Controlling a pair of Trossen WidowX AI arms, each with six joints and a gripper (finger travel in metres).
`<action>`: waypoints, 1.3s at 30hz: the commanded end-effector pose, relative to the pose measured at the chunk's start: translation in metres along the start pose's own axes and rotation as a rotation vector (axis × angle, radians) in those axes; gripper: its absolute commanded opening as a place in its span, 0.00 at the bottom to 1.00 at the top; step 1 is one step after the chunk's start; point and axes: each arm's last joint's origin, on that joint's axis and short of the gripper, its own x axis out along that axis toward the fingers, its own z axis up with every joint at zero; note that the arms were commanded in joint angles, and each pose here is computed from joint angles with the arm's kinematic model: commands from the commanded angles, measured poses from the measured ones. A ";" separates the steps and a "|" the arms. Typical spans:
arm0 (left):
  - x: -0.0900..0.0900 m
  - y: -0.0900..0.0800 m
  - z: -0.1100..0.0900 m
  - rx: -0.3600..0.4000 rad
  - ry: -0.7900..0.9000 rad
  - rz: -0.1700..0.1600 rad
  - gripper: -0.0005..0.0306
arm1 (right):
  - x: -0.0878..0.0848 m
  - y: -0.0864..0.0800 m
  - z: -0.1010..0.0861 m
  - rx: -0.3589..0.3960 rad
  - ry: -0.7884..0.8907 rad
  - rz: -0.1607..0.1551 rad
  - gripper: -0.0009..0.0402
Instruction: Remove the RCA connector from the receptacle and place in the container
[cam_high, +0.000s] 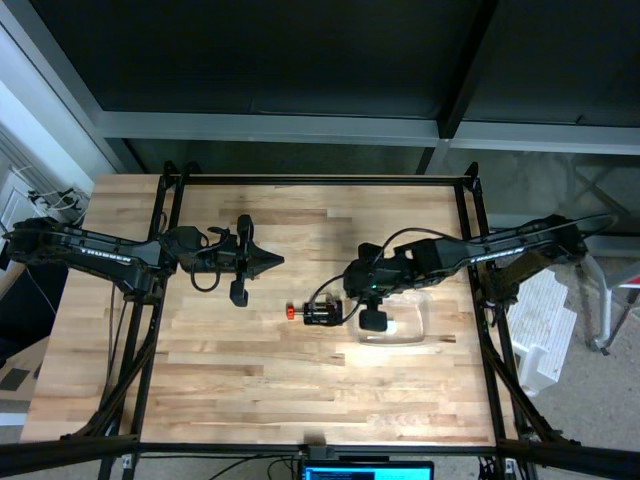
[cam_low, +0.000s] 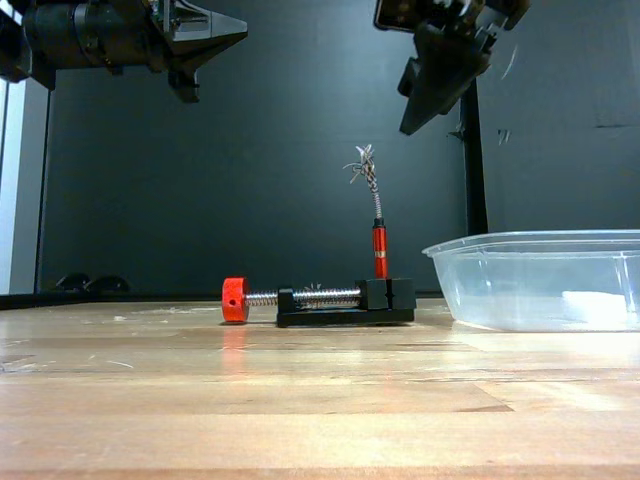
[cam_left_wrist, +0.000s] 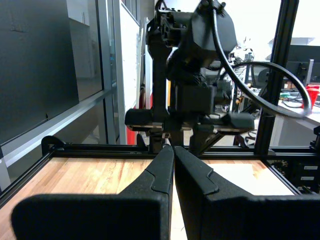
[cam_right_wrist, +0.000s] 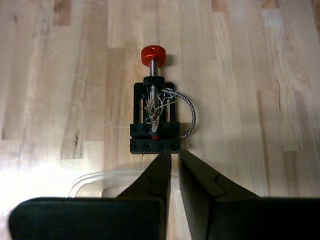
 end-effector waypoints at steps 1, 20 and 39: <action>0.000 0.000 0.000 0.000 0.000 0.000 0.02 | 0.010 0.002 0.004 0.013 0.041 -0.011 0.18; 0.000 0.000 0.000 0.000 0.000 0.000 0.02 | 0.067 0.017 0.015 0.015 0.167 -0.028 0.50; 0.000 0.000 0.000 0.000 0.000 0.000 0.02 | 0.098 0.021 0.002 -0.001 0.196 -0.030 0.49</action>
